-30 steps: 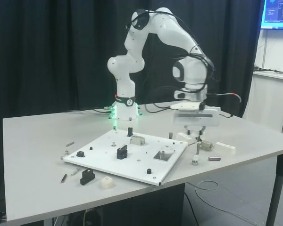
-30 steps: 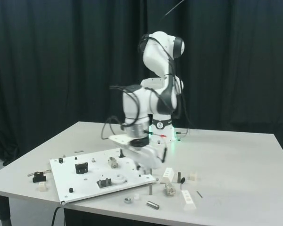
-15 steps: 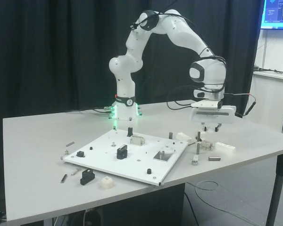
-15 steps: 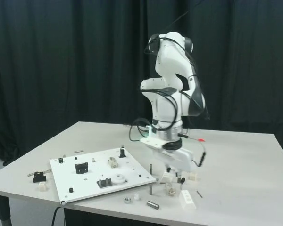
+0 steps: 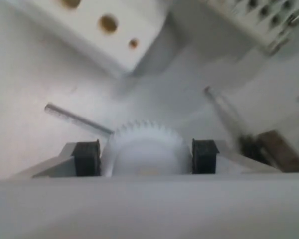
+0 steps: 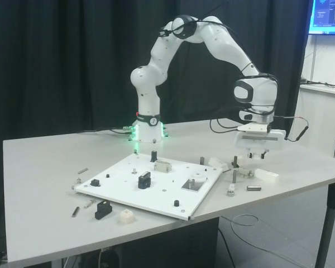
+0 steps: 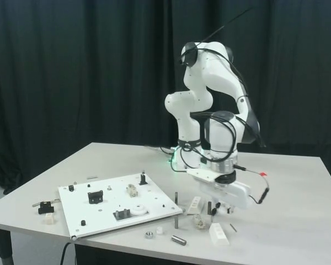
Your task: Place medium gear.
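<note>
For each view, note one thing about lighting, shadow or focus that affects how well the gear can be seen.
Wrist view: the gear between the black fingertips is soft-focused, its lower part hidden by the gripper body. First room view: green light glows at the arm's base. Second room view: the black curtain sets off the white arm.

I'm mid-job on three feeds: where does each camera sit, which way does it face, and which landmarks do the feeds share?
Wrist view: on the arm's wrist, looking down past the gripper, which is shut on the white gear above the grey table.
First room view: in front of the table, facing the arm's base; whole arm shows, gripper on the right side of this picture.
Second room view: off another table edge, base behind, gripper nearer.
Shared: both room views show the white board.
</note>
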